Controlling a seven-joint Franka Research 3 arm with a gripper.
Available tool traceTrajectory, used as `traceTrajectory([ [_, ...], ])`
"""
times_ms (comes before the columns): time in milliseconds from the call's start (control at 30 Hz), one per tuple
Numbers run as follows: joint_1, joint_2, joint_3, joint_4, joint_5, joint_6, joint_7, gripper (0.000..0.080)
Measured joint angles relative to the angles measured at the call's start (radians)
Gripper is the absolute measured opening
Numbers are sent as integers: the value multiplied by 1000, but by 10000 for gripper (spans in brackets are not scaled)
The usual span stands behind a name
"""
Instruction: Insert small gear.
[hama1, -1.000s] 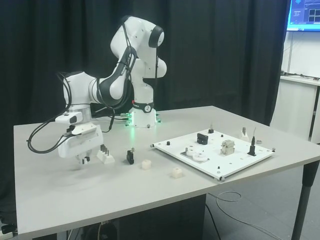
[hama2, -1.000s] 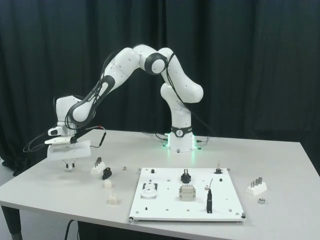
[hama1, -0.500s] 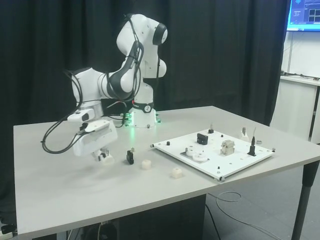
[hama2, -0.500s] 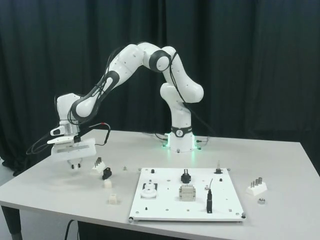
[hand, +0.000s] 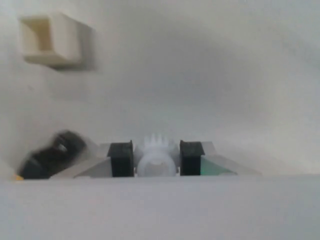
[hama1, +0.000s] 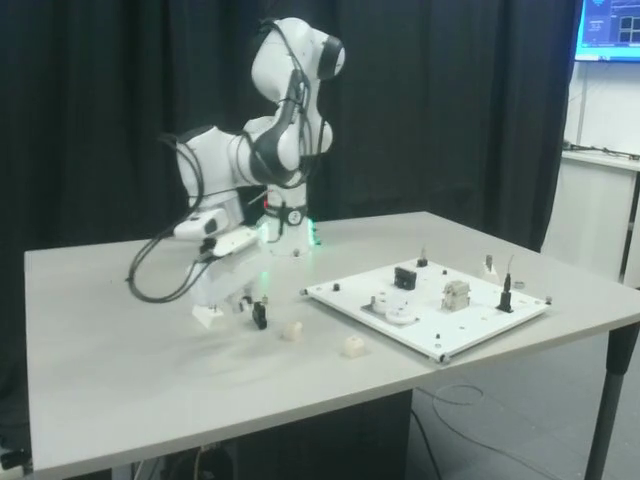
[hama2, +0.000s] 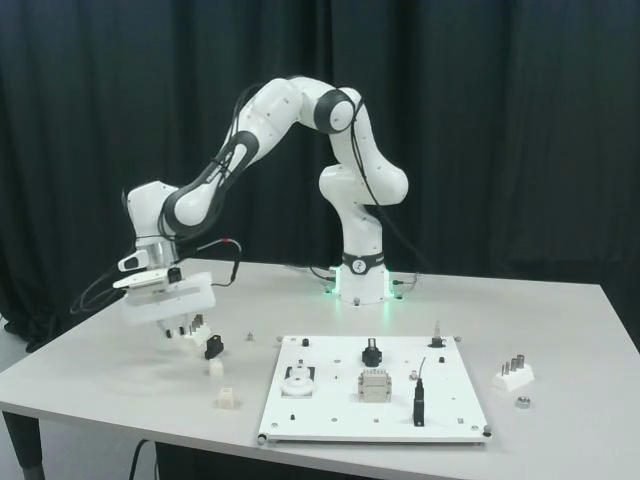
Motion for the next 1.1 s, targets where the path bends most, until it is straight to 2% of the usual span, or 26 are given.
traceTrajectory([
  [300, 77, -60, -5, -77, -2, 9, 61, 196],
  [500, 131, -102, -8, -139, -5, 37, 113, 196],
  [1100, 307, -233, -9, -356, -7, 209, 273, 196],
])
